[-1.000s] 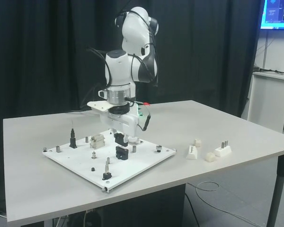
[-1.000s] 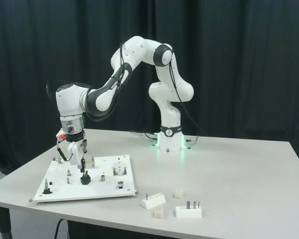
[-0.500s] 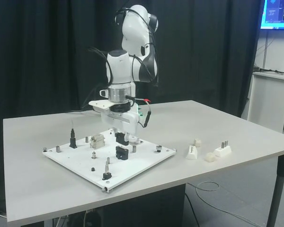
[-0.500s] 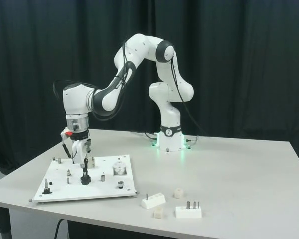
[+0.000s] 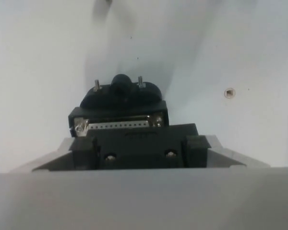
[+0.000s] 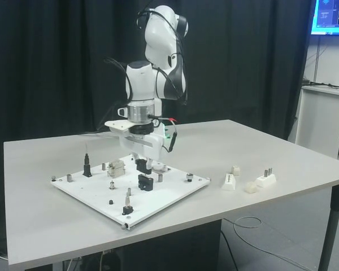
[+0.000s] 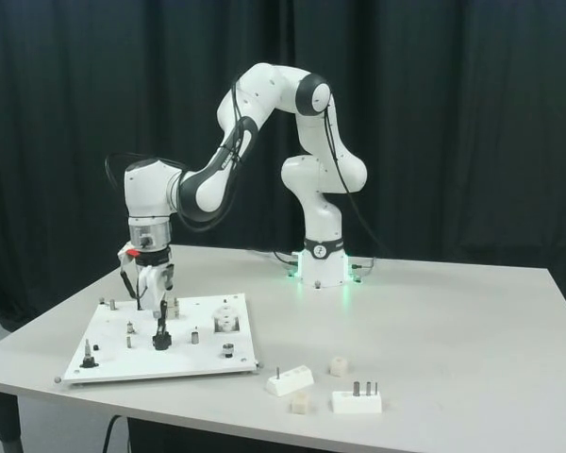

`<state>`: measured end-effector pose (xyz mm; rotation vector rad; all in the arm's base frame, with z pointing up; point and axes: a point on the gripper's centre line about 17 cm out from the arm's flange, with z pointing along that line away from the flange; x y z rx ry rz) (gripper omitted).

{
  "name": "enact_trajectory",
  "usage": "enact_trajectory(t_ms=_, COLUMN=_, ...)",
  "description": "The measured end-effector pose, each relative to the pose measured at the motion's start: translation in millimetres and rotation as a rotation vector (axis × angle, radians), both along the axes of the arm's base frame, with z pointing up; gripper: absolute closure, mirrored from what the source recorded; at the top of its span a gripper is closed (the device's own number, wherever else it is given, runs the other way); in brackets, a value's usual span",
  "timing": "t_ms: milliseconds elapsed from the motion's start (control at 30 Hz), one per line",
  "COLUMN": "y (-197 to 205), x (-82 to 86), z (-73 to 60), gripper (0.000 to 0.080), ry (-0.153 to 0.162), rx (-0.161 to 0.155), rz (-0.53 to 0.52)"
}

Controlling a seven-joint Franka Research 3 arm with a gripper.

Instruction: Insert D-SUB.

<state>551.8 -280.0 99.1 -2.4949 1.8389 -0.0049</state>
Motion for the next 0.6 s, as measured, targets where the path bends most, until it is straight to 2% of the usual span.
enact_trajectory(t_ms=267, y=5.0, x=2.1, z=-0.6, gripper=0.0414, ry=-0.002, rx=0.002, rz=0.004)
enact_trajectory(t_ms=600, y=2.3, x=6.5, z=0.7, gripper=0.0414, ry=-0.017, rx=-0.01, rz=0.004)
